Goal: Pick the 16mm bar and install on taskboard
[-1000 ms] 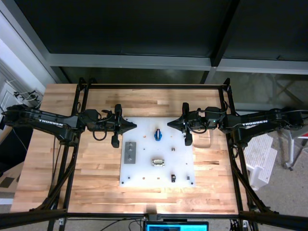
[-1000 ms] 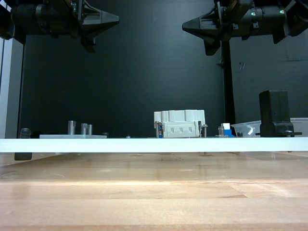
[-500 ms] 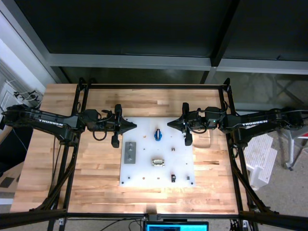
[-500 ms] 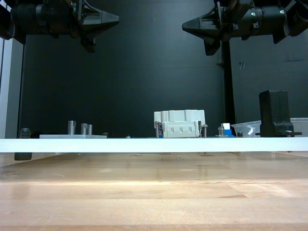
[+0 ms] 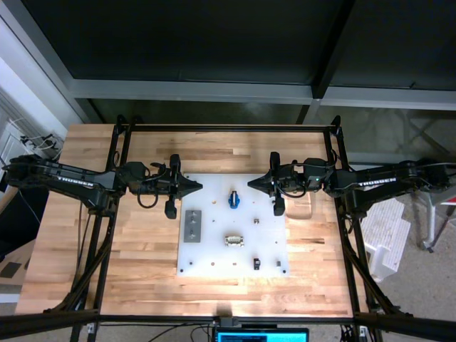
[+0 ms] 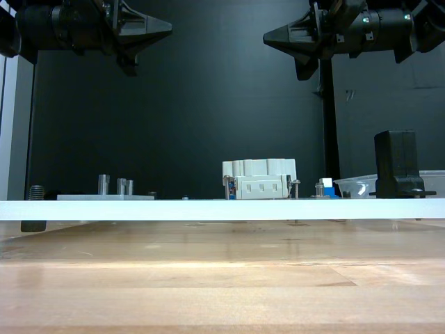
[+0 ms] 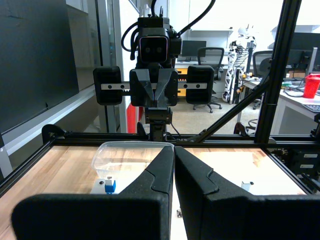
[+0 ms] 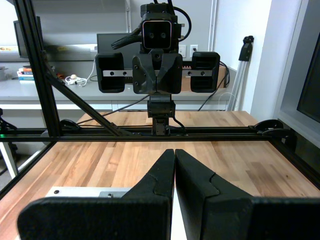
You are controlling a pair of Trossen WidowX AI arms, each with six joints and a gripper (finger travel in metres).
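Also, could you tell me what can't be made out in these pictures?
- 16mm bar: high view, too small to tell among small parts on the taskboard.
- Clear tray contents: left wrist view, partly blocked by the shut left gripper, raised above the taskboard's left side.
- Taskboard's middle: right wrist view, blocked by the shut right gripper, raised above its right side.

A: Where do we find the grippers?
B: We see the left gripper (image 5: 199, 186) over the upper left of the taskboard (image 5: 206, 249). The right gripper (image 5: 250, 184) is over its upper edge, right of centre. Both are closed to points, facing each other, apart.
A: And on the board?
B: We make out a grey block (image 5: 192, 226) at left, a blue fitting (image 5: 234, 199) just below the gap, and a silver connector (image 5: 233, 241) mid-board.
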